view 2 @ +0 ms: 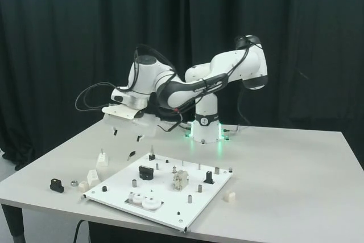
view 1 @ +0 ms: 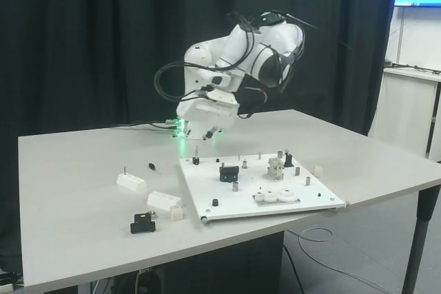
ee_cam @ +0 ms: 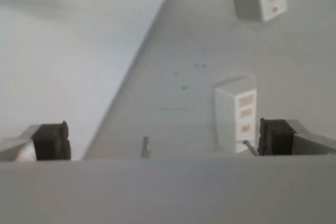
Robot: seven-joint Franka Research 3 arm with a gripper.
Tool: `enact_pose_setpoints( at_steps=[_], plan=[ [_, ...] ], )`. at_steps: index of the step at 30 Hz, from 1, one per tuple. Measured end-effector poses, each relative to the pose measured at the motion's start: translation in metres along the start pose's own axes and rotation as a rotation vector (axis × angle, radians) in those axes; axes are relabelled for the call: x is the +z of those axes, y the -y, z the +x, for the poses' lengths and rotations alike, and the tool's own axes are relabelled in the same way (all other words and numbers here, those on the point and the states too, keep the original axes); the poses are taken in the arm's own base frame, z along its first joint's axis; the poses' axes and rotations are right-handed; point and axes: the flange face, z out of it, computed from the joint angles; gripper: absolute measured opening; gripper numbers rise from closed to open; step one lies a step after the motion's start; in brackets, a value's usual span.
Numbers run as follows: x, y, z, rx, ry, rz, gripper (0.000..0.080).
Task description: Pick square peg 1.
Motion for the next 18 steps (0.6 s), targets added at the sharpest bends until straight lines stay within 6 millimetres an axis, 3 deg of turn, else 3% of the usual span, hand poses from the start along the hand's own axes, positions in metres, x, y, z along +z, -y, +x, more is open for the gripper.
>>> enact_pose_setpoints(
  at_steps=[18],
  plan=[
    [0.046,-0.064,0.016,-0.142,0.023,-0.031,0.08]
  ],
)
